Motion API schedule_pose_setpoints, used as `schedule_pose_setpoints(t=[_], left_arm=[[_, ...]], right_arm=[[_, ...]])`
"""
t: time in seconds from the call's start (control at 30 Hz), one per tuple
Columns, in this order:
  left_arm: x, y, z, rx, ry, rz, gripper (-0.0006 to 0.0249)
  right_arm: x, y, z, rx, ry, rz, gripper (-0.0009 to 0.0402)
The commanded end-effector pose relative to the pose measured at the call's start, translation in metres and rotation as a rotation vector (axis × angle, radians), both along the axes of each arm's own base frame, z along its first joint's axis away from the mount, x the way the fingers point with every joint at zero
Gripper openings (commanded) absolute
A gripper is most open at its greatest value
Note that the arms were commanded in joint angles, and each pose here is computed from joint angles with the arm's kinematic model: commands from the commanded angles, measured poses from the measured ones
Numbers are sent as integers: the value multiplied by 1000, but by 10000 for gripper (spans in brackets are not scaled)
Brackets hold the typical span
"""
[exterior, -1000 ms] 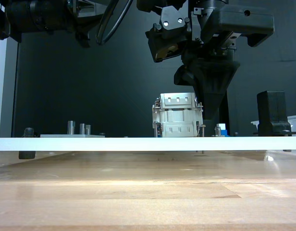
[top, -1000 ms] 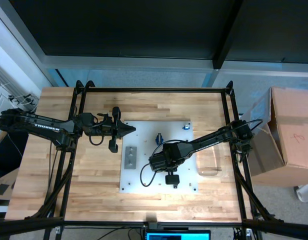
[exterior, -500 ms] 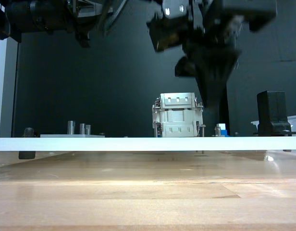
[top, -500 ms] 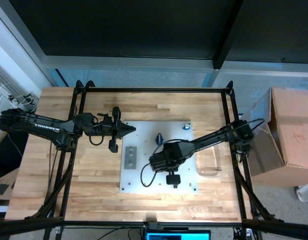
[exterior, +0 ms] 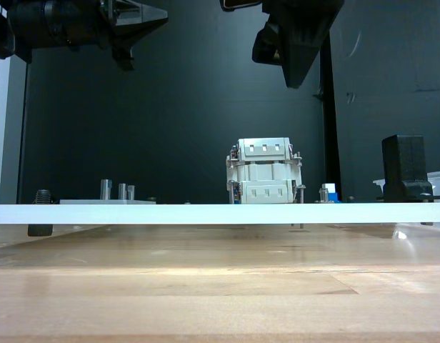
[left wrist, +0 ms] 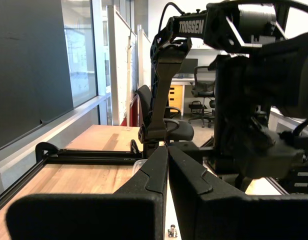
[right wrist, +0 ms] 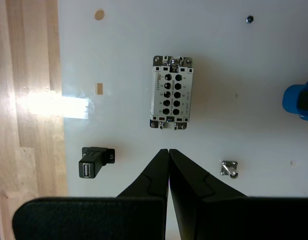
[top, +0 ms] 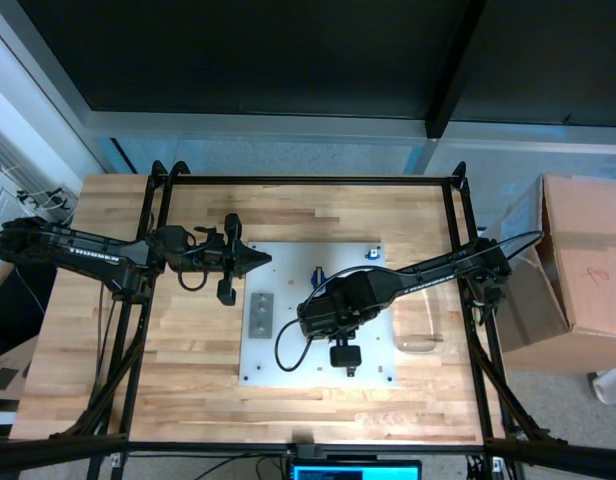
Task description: Remove the HAN10E connector from the taskboard and place in the container
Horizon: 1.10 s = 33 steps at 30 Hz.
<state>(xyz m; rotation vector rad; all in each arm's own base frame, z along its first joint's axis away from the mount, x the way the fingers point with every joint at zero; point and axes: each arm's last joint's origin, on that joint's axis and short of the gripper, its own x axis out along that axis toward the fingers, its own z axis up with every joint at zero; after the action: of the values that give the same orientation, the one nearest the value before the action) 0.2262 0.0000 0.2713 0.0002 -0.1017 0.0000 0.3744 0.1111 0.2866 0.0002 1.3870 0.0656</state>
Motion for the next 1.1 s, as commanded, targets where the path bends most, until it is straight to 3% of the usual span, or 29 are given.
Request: schedule_pose_setpoints(t=[0.03, 0.83, 1.1], left_arm=[[0, 0, 0, 0, 0, 0, 0], [0, 0, 0, 0, 0, 0, 0], [0, 0, 0, 0, 0, 0, 0]], right_arm=[[0, 0, -1, -2, 5, -1, 0], [33, 2, -11, 1, 15, -52, 0], [35, 1, -14, -9, 40, -56, 2]])
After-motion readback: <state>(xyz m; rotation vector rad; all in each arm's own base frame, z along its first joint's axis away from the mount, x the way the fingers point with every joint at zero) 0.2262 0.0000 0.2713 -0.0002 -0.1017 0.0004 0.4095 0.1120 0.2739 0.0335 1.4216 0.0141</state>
